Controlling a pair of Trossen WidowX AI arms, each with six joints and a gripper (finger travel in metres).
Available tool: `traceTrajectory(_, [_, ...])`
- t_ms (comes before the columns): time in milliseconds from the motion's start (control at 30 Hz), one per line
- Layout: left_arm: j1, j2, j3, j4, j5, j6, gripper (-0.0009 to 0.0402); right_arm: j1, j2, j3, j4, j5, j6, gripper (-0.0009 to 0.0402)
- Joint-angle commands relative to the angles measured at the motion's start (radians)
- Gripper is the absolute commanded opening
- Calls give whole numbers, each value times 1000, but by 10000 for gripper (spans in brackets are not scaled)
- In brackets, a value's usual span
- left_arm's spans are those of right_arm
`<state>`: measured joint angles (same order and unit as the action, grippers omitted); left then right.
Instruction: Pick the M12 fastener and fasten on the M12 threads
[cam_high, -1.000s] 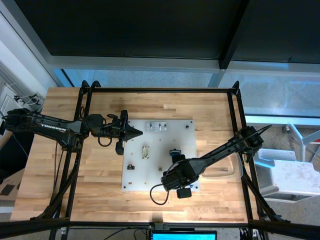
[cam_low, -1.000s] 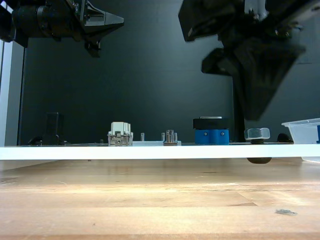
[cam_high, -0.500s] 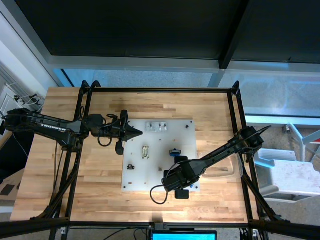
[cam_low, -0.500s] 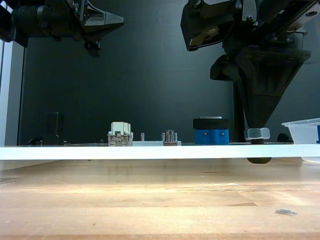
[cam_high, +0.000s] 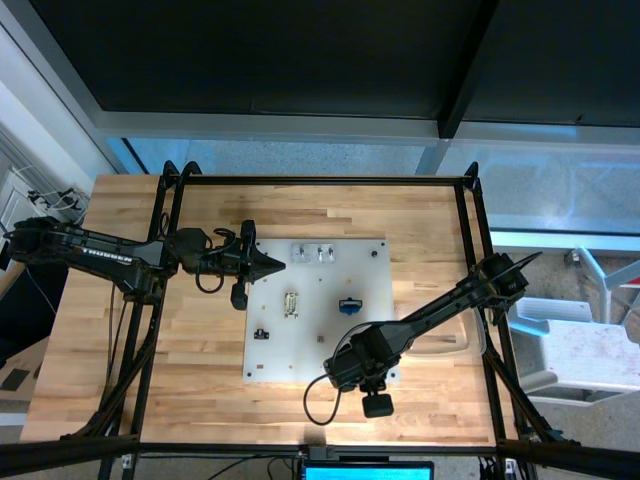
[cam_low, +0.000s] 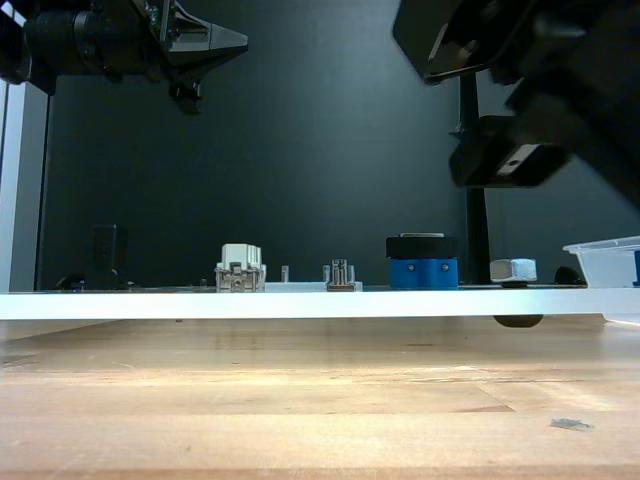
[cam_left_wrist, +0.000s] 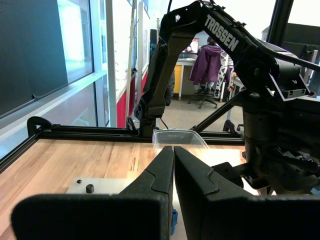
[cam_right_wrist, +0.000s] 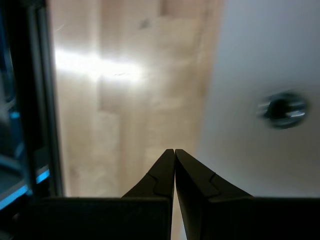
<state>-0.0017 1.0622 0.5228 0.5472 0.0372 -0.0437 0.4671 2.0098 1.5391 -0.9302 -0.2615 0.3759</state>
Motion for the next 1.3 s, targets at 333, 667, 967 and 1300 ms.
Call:
traceTrajectory(333, [0,0,0,0,0,0,0,-3,-8,25,-93,298,71,0])
traceTrajectory(667, [0,0,0,0,0,0,0,-3,-5,5,-34,353,116,0])
traceTrajectory(967, [0,0,0,0,0,0,0,-5,-5,-11,0,327,118,0])
traceTrajectory(1300, [0,0,0,0,0,0,0,-6,-7,-11,-3,7,79,0])
